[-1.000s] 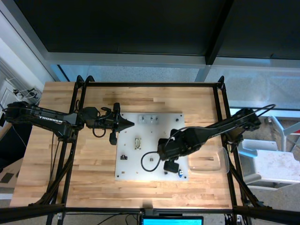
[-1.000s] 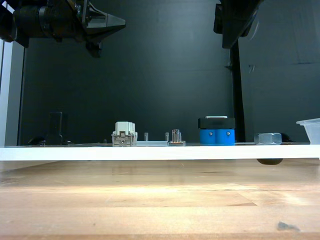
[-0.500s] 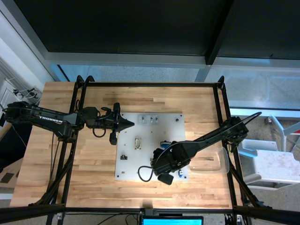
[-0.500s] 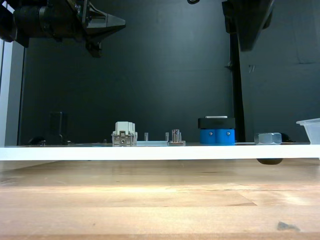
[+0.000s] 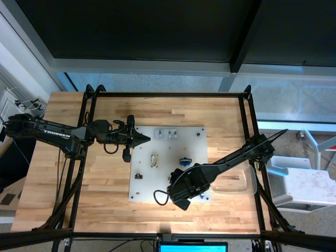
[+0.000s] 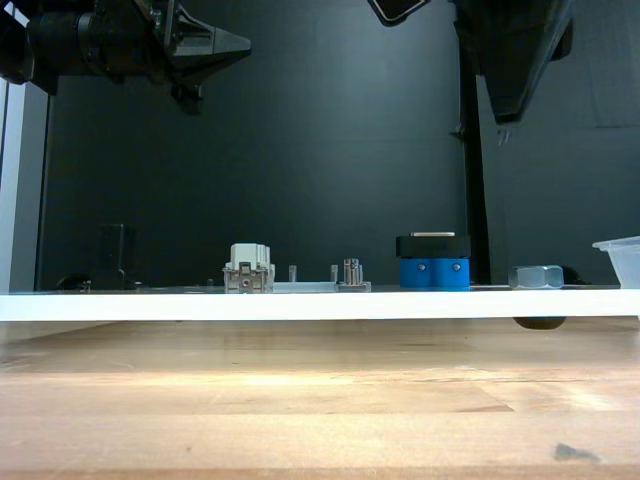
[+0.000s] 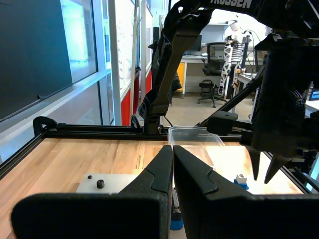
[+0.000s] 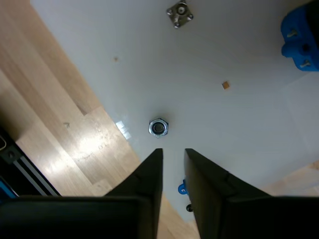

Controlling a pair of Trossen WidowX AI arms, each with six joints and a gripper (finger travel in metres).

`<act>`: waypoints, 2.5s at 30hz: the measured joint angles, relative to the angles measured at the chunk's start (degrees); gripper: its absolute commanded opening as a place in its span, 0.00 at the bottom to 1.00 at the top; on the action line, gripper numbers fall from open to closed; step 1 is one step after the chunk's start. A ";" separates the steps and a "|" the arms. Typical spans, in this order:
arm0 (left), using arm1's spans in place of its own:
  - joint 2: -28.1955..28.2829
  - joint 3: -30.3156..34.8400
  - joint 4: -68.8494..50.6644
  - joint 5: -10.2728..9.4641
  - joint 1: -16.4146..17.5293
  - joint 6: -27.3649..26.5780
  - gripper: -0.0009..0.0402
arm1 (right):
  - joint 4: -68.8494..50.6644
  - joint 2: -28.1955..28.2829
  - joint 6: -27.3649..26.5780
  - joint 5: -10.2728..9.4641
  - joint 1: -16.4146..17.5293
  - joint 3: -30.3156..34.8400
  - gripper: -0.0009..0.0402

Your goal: Unfasten the M12 fastener and place in the container

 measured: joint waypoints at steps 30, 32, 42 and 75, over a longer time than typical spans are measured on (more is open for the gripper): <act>0.02 -0.02 0.04 0.00 0.00 0.02 0.02 | 6.97 1.90 4.63 0.63 0.98 -6.29 0.71; 0.02 0.00 0.02 0.02 0.00 0.00 0.02 | 7.61 1.90 4.76 0.66 1.01 -6.82 0.71; 0.02 -0.02 0.02 0.00 0.00 0.02 0.02 | 8.31 2.47 5.66 0.66 1.07 -8.33 0.71; 0.02 -0.02 0.02 0.02 0.00 0.00 0.02 | 12.07 5.77 -0.42 0.46 0.94 -9.53 0.47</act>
